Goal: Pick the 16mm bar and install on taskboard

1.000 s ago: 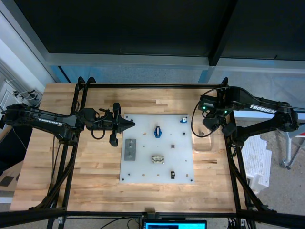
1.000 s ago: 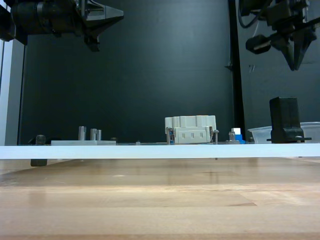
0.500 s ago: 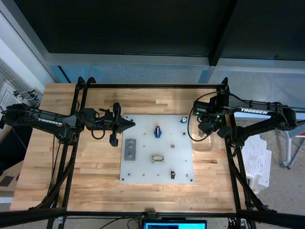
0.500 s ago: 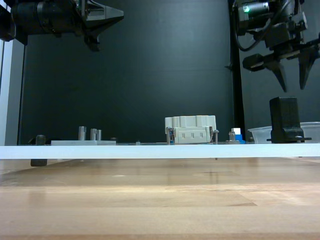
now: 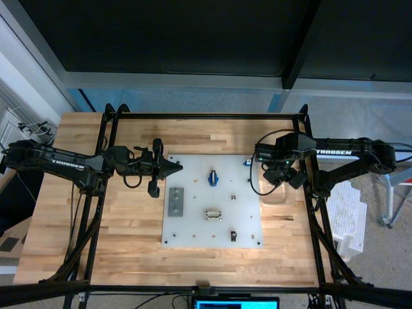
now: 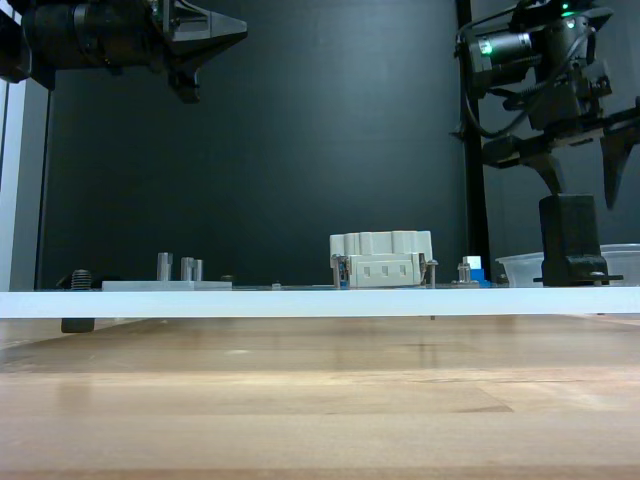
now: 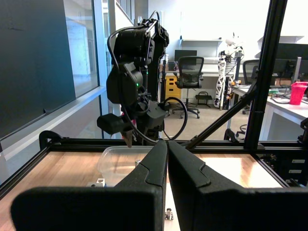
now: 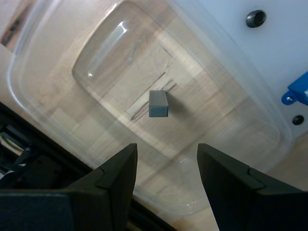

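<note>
The 16mm bar (image 8: 158, 104) is a small grey peg lying inside a clear plastic tray (image 8: 33, 72). Directly above it hangs my right gripper (image 8: 166, 147), open, with one finger on each side of the peg and nothing held. From overhead, the right gripper (image 5: 275, 176) is over the tray (image 5: 275, 196), just off the right edge of the white taskboard (image 5: 193, 228). Its fingertips (image 6: 556, 183) hang a little above tray height. My left gripper (image 5: 179, 166) is shut and hovers high over the board's left edge.
The board carries a grey two-hole block (image 5: 175, 201), a blue knob (image 5: 213, 177), a beige connector (image 5: 213, 215) and a black fitting (image 6: 570, 240). A black frame rail (image 5: 206, 116) runs along the table's far side.
The right arm has swung left and come down over the tray, its fingers now hanging lower. The left arm has not moved.
</note>
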